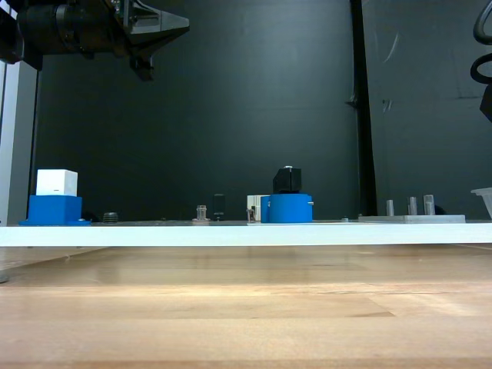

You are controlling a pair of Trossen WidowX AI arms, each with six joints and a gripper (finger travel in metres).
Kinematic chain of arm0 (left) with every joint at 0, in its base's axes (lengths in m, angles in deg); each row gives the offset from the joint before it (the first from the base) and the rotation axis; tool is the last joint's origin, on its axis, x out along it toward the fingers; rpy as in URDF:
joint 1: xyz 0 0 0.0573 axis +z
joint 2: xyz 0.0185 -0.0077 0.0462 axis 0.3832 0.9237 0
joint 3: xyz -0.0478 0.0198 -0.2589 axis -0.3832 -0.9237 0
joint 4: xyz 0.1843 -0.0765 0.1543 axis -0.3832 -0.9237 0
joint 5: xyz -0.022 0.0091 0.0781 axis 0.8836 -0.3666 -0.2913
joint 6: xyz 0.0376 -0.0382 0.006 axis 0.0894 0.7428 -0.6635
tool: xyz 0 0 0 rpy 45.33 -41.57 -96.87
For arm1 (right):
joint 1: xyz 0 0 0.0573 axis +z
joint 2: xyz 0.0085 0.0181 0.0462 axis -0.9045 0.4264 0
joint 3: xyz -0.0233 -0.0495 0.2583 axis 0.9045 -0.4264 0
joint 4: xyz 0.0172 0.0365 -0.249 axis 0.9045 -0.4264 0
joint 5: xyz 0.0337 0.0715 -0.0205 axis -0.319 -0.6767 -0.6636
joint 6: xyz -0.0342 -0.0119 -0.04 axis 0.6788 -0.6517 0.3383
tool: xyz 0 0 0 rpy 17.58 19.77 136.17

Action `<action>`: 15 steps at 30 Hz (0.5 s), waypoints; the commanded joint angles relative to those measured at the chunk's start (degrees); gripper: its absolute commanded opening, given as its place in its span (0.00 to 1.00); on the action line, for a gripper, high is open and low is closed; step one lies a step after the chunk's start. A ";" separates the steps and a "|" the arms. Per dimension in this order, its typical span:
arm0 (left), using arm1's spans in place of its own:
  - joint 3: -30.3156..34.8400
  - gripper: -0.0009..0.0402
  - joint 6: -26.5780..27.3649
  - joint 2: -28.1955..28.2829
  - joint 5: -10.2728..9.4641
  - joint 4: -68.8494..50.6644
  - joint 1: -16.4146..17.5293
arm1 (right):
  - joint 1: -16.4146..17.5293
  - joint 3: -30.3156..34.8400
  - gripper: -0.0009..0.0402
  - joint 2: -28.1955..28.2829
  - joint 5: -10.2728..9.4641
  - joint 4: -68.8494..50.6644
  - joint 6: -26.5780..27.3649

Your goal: Pick the 16mm cylinder and place it in the container

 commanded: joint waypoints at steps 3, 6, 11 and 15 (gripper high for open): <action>0.02 0.02 0.00 0.00 0.02 0.02 0.02 | 0.07 -0.31 0.22 0.04 1.62 -0.04 -0.68; 0.02 0.02 0.00 0.02 0.02 0.02 0.02 | 0.04 -0.31 0.24 0.04 1.70 -0.04 -0.92; 0.02 0.02 0.00 0.00 0.02 0.02 0.00 | 0.07 -0.31 0.27 0.04 2.01 -0.07 -1.53; 0.02 0.02 0.00 0.00 0.02 0.02 0.00 | 0.07 -0.20 0.32 0.04 3.10 -0.07 -1.57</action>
